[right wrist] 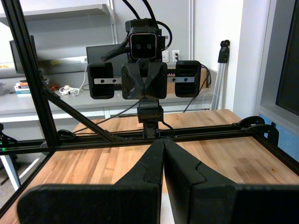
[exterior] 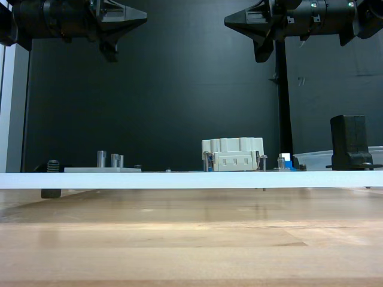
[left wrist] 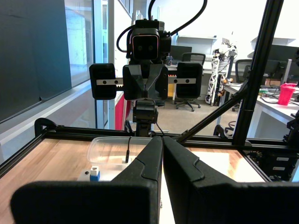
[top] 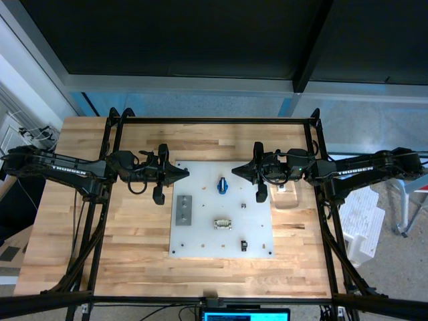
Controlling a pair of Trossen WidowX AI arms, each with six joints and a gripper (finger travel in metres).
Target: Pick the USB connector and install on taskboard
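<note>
Left gripper (top: 186, 172) clenched, empty, high over taskboard (top: 200, 237) far-left corner; right gripper (top: 235, 172) clenched, empty, opposite.

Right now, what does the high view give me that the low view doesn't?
High only: the taskboard as a full square, with where each part sits on it. Low only: a gap under the board above the wooden table, and posts standing up from the grey block. Both: the metal multi-pin socket, plus the left hand and right hand, shut, empty, tips facing each other high over the board.
</note>
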